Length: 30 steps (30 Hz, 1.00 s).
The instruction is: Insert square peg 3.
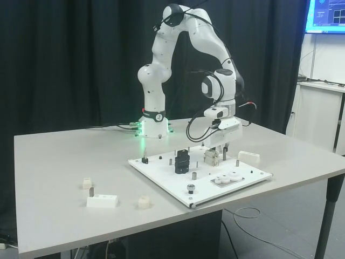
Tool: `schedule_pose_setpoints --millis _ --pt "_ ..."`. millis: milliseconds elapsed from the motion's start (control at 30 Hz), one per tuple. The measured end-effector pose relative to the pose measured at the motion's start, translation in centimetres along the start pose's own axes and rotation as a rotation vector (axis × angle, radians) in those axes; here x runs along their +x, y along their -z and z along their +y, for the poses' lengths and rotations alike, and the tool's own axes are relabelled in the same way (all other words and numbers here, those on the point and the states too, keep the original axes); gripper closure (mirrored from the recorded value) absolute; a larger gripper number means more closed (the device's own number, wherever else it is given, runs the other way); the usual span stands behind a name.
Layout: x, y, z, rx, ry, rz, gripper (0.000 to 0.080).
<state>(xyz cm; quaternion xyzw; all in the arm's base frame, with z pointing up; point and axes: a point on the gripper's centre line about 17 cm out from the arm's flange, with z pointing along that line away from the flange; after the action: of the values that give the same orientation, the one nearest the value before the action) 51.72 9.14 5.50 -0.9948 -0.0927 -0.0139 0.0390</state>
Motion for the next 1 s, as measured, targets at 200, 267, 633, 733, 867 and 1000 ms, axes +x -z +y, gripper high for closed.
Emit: schedule_pose_setpoints --millis 200,267,633,733,867,1000 --pt "-0.04 0.0 0.37 -0.006 0.003 -0.001 0.069" --pt "-0.08 -0.06 0.44 -0.008 0.004 -0.003 0.069" --pt "-0.2 -0.38 0.34 -0.012 0.008 -0.007 0.069" --pt "-0.13 -0.36 0.26 -0.013 0.011 -0.005 0.069" --pt "-0.02 -0.34 0.19 -0.015 0.015 -0.002 0.069" --pt "0.09 -0.3 0.22 -0.018 0.019 0.002 0.069"
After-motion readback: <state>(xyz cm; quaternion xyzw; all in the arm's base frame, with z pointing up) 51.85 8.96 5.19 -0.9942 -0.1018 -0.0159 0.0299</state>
